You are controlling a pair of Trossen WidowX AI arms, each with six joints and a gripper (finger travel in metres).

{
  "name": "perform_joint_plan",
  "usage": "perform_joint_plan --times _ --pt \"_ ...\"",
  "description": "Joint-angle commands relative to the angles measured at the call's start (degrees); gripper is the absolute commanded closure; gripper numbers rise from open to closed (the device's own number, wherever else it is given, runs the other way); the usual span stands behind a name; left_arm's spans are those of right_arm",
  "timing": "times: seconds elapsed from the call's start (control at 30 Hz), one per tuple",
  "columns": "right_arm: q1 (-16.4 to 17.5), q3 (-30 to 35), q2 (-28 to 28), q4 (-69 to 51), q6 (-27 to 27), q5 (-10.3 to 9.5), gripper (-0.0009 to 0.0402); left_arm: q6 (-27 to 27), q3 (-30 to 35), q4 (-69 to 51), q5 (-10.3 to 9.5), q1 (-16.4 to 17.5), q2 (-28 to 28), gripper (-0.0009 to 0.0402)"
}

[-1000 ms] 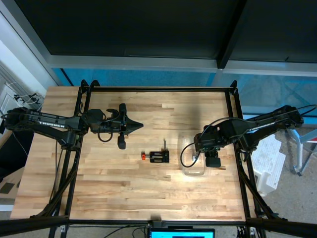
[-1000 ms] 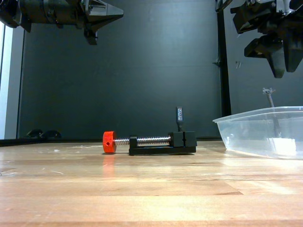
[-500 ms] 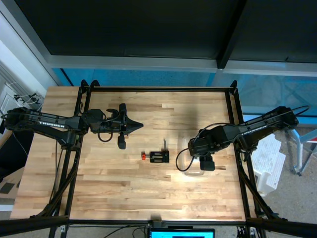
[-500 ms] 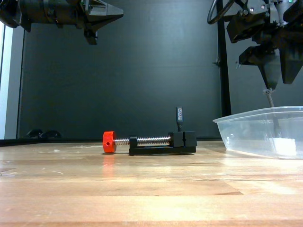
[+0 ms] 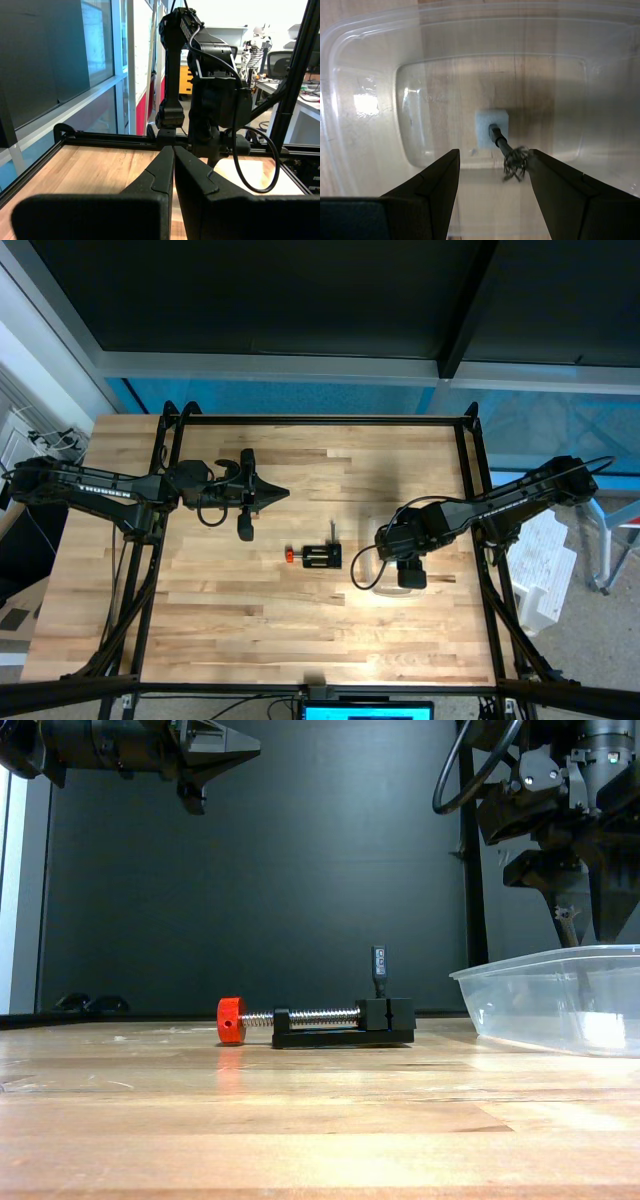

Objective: Pick the usb-c connector and install on the hub

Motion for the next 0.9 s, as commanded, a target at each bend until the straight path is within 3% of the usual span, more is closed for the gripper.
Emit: perform_joint_plan --times 0.03,0.47,0.9 --pt "0.09 -1.22 0.2 1.55 0.09 0.92 0.0205 0.02 0.02 0.0 0.0 0.02 0.02 0.0393" --pt "0.44 -5.97 0.22 8.13 1.64 1.07 0.0207 0.02 0.02 0.0 0.02 0.02 0.02 0.0393" --pt "0.52 -8.63 0.2 12.04 1.73 1.05 0.0256 0.02 0.02 0.0 0.02 0.02 0.02 0.0393"
